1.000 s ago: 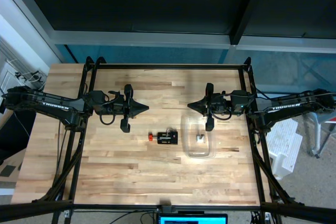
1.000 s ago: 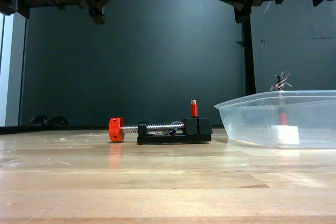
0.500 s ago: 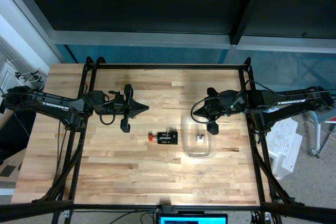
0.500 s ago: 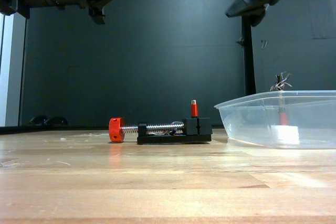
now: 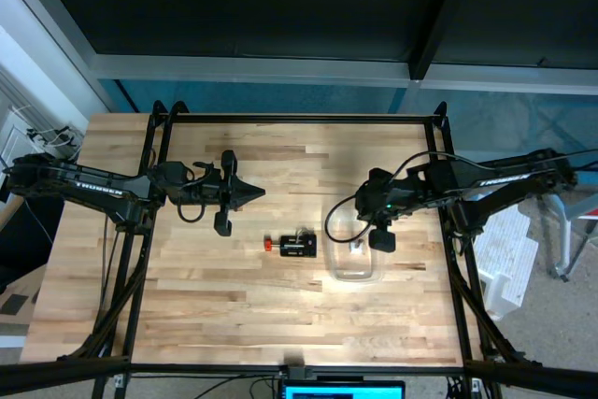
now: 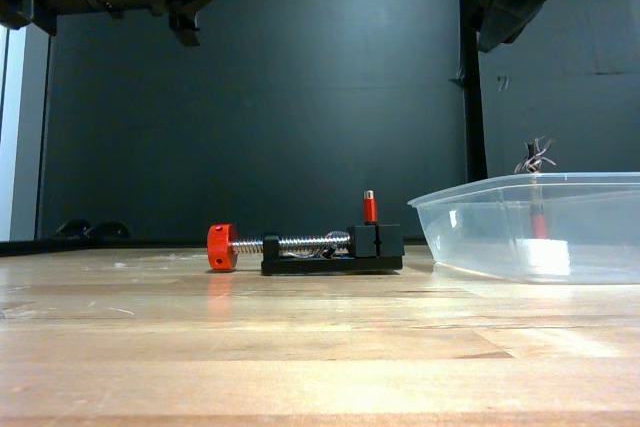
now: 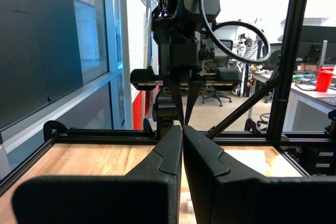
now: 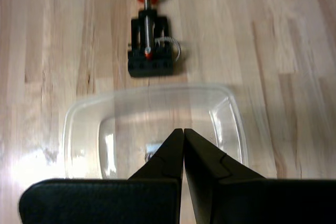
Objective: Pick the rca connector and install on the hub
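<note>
Hovering over the tray, and the pick hasn't started yet.

On the wooden table (image 5: pixel 234 324) the left gripper (image 7: pixel 182 128) sits parked up high on its own side, fingers pressed together with nothing in them. The right gripper (image 8: pixel 183 131) hangs well above the clear plastic tray (image 5: pixel 355 279), pointing down into it, also closed and empty. The hub (image 5: pixel 299 247) sits just beside the tray, toward the left arm. The rca connector (image 5: pixel 356 247) lies inside the tray, untouched. Looks like the approach step to me. Next it'd need to spread those fingers, drop straight over that tiny piece and pinch it without bumping the tray wall.
</note>
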You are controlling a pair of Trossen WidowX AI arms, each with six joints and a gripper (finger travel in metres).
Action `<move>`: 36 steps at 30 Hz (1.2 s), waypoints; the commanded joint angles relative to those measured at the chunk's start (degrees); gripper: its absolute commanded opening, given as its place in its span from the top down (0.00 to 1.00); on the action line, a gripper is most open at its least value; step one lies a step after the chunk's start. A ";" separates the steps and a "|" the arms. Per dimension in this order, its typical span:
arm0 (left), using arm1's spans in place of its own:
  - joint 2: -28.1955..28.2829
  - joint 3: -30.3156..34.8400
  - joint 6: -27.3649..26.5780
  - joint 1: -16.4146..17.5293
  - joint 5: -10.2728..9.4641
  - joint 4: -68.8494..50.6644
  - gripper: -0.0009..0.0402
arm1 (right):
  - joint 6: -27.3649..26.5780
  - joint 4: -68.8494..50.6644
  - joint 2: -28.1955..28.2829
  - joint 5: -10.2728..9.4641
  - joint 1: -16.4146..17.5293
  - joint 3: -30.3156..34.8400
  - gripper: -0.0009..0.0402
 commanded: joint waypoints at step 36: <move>0.00 0.00 0.00 0.02 0.00 0.00 0.98 | 0.17 -8.48 8.66 -0.07 1.46 4.94 0.63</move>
